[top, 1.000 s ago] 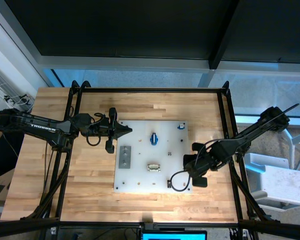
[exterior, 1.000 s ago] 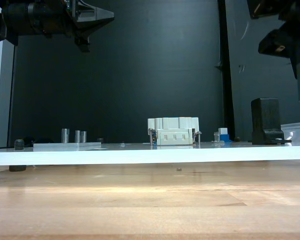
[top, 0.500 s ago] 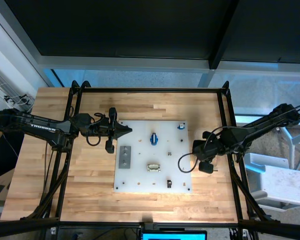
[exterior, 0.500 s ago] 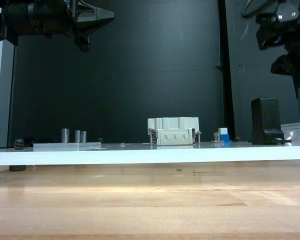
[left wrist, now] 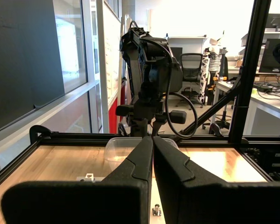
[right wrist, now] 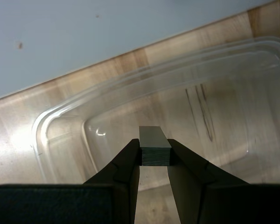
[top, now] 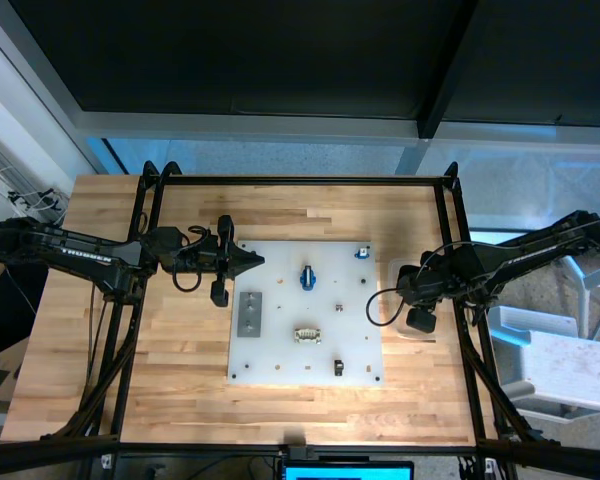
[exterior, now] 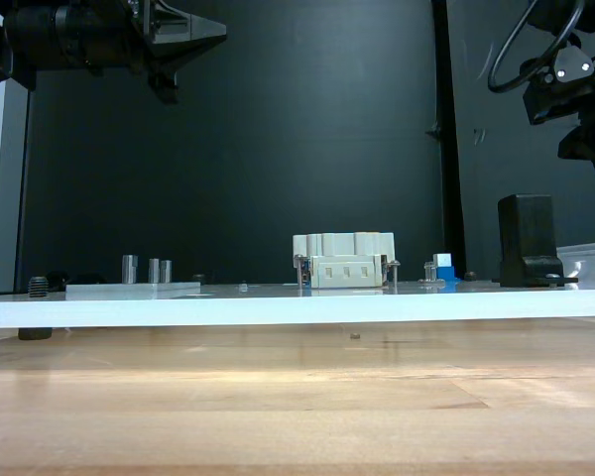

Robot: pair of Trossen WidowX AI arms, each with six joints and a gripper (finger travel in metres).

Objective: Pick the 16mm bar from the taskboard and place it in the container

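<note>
My right gripper is shut on the 16mm bar, a short grey metal block with a square end. The bar hangs over the inside of the clear container, which stands on the wood just beyond the taskboard's right edge. In the high view the right gripper is past the right side of the white taskboard and hides the bar. My left gripper is shut on nothing and hovers over the board's far left corner, high above the board.
On the board stand a grey metal block, a blue part, a white connector and a black fitting. A black frame surrounds the table. The container's wall shows at the low view's right edge.
The right arm has swung with the bar from above the board's near right edge, outward and away, to above the container. The left arm has not moved.
</note>
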